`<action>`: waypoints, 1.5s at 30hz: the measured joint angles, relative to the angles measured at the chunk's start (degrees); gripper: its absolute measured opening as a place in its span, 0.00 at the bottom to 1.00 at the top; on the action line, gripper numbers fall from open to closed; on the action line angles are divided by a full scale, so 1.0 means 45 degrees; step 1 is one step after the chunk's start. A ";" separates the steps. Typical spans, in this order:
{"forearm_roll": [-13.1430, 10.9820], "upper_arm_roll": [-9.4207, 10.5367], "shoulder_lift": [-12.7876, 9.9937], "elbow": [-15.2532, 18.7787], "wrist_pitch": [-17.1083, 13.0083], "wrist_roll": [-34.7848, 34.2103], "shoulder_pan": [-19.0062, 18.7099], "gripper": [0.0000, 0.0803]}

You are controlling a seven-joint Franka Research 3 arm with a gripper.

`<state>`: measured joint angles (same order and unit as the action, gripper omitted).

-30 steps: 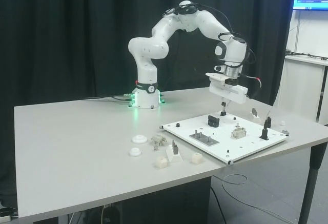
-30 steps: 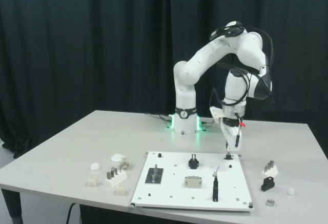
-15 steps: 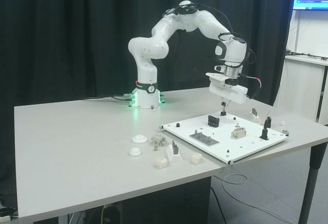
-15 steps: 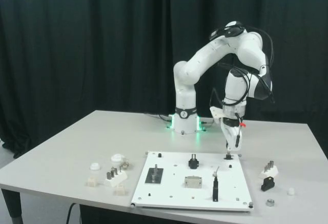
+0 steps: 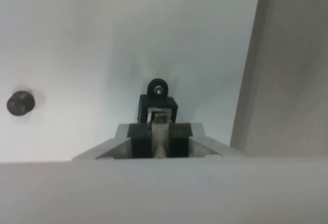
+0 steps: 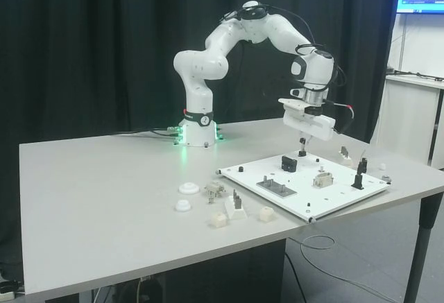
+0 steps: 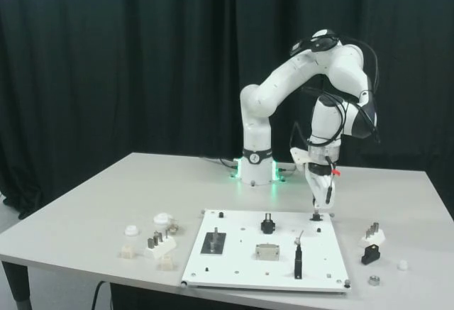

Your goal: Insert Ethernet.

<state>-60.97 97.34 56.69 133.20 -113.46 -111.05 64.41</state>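
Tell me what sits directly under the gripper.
Under the gripper sits a small black socket on the white board. The fingers clamp a plug that covers the socket's opening.

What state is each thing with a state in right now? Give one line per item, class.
claw: shut on a small plug, hovering over the black socket
small plug: held upright in the claw, not yet in the socket
black socket: empty, on the white board's far edge
white board: flat on the grey table
base lights: lit green
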 joint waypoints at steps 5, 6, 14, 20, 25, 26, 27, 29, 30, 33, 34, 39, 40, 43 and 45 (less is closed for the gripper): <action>-0.0082 0.0000 0.0000 0.0005 -0.0001 0.0000 -0.0026 0.08; -0.0102 -0.0001 0.0000 0.0005 -0.0001 0.0000 -0.0033 0.08; -0.0149 -0.0003 0.0001 0.0008 -0.0012 0.0000 -0.0078 0.08; -0.0148 -0.0010 0.0005 0.0046 -0.0055 0.0000 -0.0079 0.08; -0.0137 -0.0026 0.0029 0.0078 -0.0079 0.0049 -0.0080 0.08; -0.0137 -0.0030 0.0037 0.0086 -0.0084 0.0067 -0.0080 0.08; -0.0136 -0.0033 0.0045 0.0093 -0.0087 0.0080 -0.0080 0.08; -0.0136 -0.0041 0.0060 0.0107 -0.0093 0.0090 -0.0080 0.08; -0.0135 -0.0043 0.0063 0.0114 -0.0095 0.0091 -0.0080 0.08; -0.0135 -0.0051 0.0065 0.0137 -0.0099 0.0092 -0.0080 0.08; -0.0135 -0.0053 0.0065 0.0144 -0.0099 0.0092 -0.0080 0.08; -0.0136 -0.0056 0.0064 0.0172 -0.0099 0.0092 -0.0101 0.08; -0.0138 -0.0053 0.0064 0.0179 -0.0099 0.0092 -0.0110 0.08; -0.0150 -0.0049 0.0065 0.0199 -0.0100 0.0092 -0.0148 0.08; -0.0152 -0.0048 0.0065 0.0206 -0.0117 0.0092 -0.0170 0.08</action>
<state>-61.65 97.12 56.99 134.13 -113.99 -110.63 63.65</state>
